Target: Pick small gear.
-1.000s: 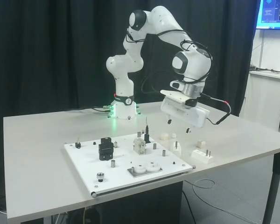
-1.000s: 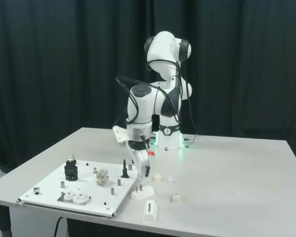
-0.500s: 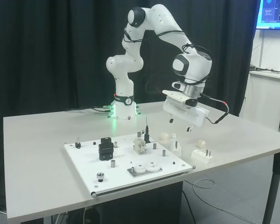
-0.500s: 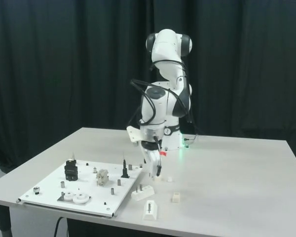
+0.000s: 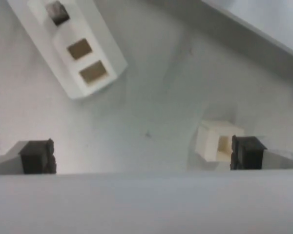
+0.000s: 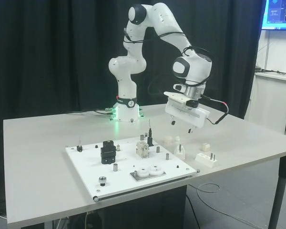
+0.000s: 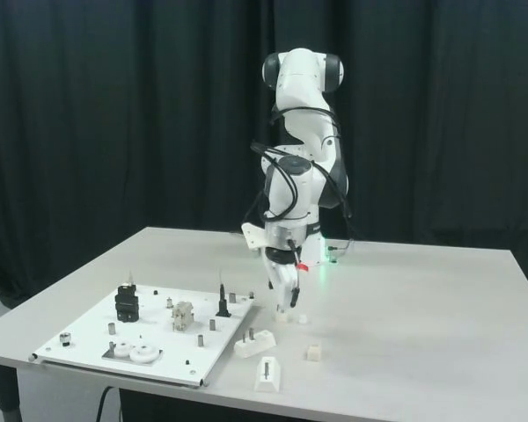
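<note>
Overhead, wide-open empty pincer (image 5: 141, 156) above grey table (image 5: 151, 97), small white block (image 5: 216, 141) by one fingertip.

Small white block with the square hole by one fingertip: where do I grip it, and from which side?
Grip the small white block across two opposite flat outer walls, coming straight down. It seems to sit flat on the grey table, hole up. The open end effector is off-centre; shift until it straddles the block.

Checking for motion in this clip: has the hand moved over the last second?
Yes. In the second room view the hand has moved off the white board, toward the green-lit arm base.
</note>
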### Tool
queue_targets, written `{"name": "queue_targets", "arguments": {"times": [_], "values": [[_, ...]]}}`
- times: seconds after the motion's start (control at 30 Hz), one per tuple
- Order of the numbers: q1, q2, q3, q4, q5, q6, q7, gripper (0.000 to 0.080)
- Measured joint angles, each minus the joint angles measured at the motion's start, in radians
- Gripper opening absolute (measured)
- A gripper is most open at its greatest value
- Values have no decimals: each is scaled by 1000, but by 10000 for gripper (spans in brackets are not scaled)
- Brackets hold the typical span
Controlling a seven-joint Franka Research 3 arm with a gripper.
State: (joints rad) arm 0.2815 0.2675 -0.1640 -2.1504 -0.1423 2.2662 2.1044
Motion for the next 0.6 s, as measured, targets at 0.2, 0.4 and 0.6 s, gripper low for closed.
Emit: {"name": "queue_targets", "arguments": {"times": [0.2, 0.4, 0.6], "values": [[1, -32, 1, -59, 0, 54, 6, 800], [1, -53, 7, -111, 2, 103, 13, 800], [1, -65, 22, -161, 18, 148, 14, 800]]}}
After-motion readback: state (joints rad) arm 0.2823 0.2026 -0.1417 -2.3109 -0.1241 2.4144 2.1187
